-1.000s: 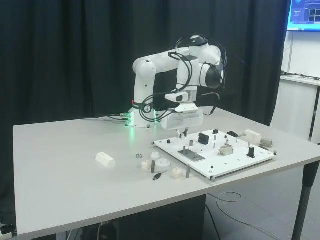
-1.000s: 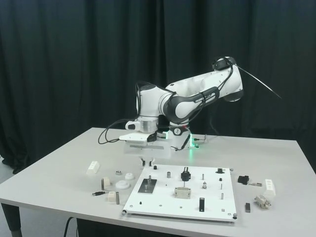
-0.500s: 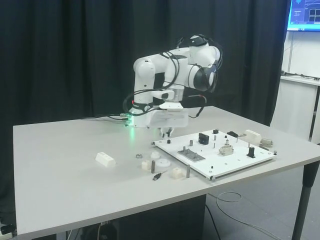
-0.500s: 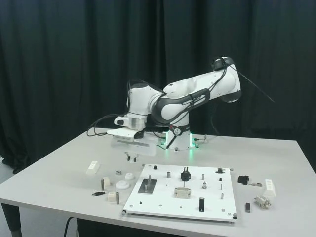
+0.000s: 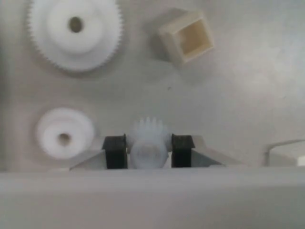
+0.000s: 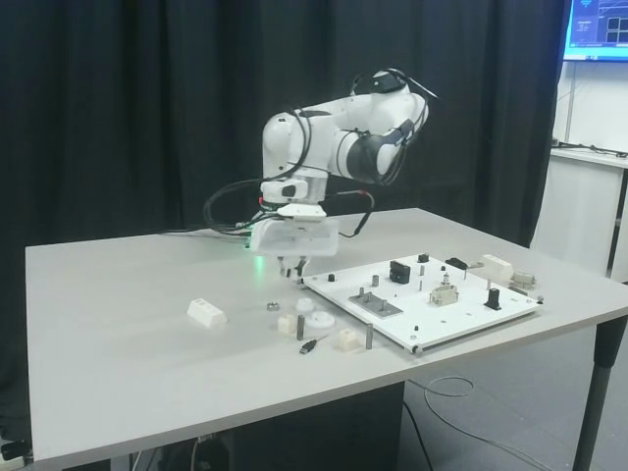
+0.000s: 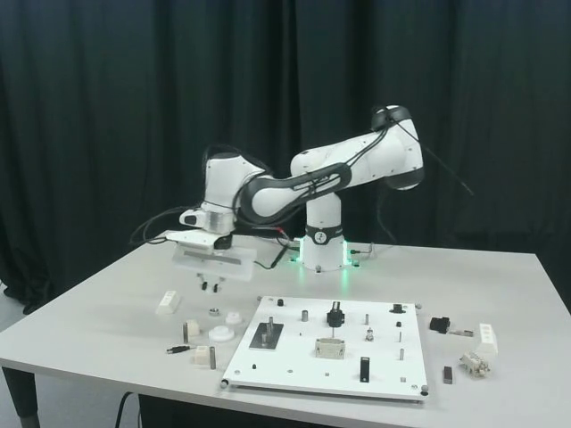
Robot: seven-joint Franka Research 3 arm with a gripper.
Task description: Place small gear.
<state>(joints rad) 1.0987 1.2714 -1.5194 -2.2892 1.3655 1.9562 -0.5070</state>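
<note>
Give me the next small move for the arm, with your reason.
Probably lower straight down: the claw is shut on the small gear and hangs above bare table, beside the big gear and the other loose parts, clear of the white board.

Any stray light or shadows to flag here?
First room view: lit screen top right, green glow at the arm base. Second room view: same green glow. Wrist view: soft shadow beside the large gear; small gear in the jaws evenly lit.
</note>
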